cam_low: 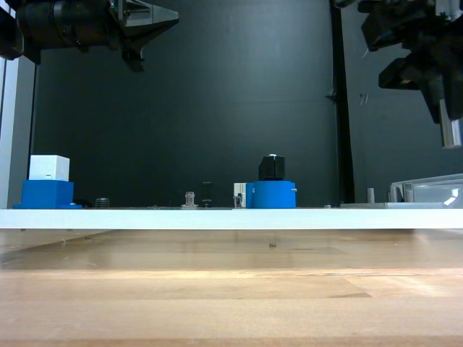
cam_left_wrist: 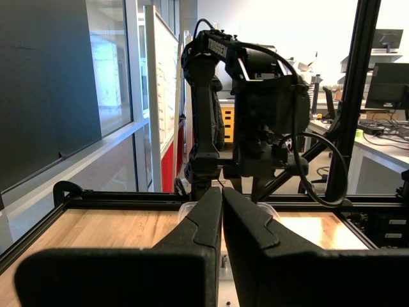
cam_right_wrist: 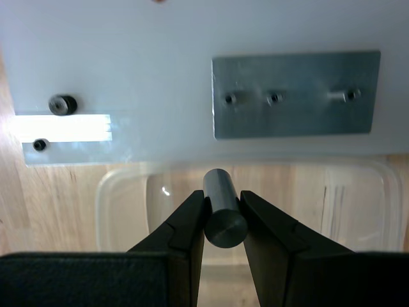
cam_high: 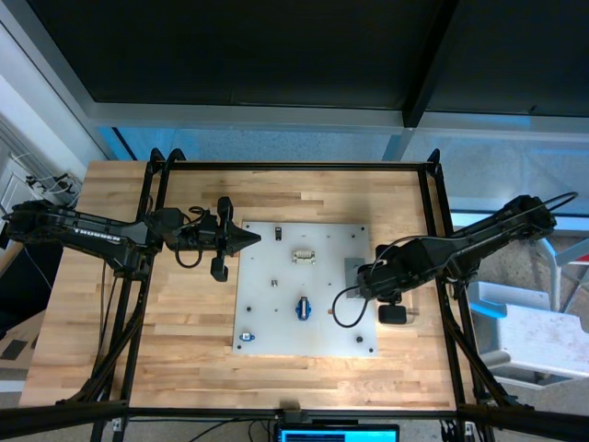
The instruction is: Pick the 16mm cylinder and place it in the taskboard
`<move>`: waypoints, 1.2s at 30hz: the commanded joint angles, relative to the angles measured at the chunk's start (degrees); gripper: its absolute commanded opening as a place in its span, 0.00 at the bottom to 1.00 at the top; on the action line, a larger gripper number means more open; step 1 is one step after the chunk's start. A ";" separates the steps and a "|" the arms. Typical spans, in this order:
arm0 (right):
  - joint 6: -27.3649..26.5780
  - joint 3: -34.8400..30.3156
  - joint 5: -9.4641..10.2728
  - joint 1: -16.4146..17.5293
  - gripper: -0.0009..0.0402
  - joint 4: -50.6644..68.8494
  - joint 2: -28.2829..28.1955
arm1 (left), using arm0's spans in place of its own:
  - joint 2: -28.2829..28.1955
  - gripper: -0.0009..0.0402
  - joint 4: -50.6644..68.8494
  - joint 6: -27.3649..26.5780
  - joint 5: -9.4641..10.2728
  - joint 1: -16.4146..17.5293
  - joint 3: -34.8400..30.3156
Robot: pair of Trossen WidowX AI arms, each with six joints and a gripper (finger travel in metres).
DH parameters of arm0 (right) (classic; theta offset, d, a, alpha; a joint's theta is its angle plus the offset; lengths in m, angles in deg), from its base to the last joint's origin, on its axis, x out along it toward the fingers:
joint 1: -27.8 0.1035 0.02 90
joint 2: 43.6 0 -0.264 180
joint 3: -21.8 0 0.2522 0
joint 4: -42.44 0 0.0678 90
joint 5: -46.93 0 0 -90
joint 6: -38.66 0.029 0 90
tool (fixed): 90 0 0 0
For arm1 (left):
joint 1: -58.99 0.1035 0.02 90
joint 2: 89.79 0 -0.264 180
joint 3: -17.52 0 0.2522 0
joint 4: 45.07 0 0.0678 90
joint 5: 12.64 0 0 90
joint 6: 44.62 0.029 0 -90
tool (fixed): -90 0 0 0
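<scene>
Right gripper (cam_right_wrist: 222, 203), right of centre in the high view, clamps the 16mm cylinder (cam_right_wrist: 223, 214) over a clear tray (cam_right_wrist: 121, 198). Its long axis points at the taskboard (cam_high: 276, 313) just ahead, seemingly toward the grey plate (cam_right_wrist: 294, 96). Left gripper (cam_high: 247, 238), closed and empty, hovers left of centre at the board's far edge

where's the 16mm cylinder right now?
Right wrist view: the 16mm cylinder is clamped in the right gripper, above the clear tray at the right edge of the taskboard, near the grey plate. Left gripper hangs shut over its left edge.
</scene>
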 commanded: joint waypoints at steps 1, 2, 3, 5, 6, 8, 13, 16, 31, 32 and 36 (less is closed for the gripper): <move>0.00 -1.66 -0.02 0.00 0.16 -0.55 -2.10 | 0.00 0.02 -0.02 0.02 0.00 0.00 -0.02; 0.00 -2.16 -0.02 -0.02 0.16 -0.70 -2.73 | 0.00 0.02 0.00 0.02 0.00 0.00 -0.02; 0.00 -2.71 -0.02 -0.02 0.16 -0.76 -3.32 | 0.00 0.02 0.00 0.02 0.00 0.02 -0.02; -0.02 -3.74 -0.02 -0.02 0.16 -0.87 -4.63 | 0.00 0.02 -0.02 0.02 0.00 0.00 -0.02; -0.02 -4.20 -0.02 -0.02 0.16 -0.87 -5.14 | 0.00 0.02 -0.02 0.02 0.00 0.00 -0.02; 0.00 -5.07 -0.02 -0.02 0.16 -0.96 -6.10 | 0.00 0.02 -0.02 0.02 0.00 0.00 -0.02; -0.02 -7.78 -0.04 -0.02 0.16 -1.16 -8.94 | 0.00 0.02 -0.02 0.02 0.00 0.00 -0.02; -0.24 -9.53 -0.20 -0.04 0.16 -1.36 -10.62 | 0.00 0.02 -0.02 0.02 0.00 0.00 -0.02; -0.85 -15.82 -0.17 -0.04 0.16 -2.67 -17.59 | 0.00 0.02 -0.02 0.02 0.00 0.00 -0.02; -0.85 -16.17 -0.20 -0.04 0.16 -2.67 -18.05 | 0.00 0.02 0.00 0.02 0.00 0.02 -0.02; -1.25 -16.72 -0.15 -0.04 0.16 -3.54 -18.86 | 0.00 0.02 -0.04 0.02 0.00 0.00 -0.02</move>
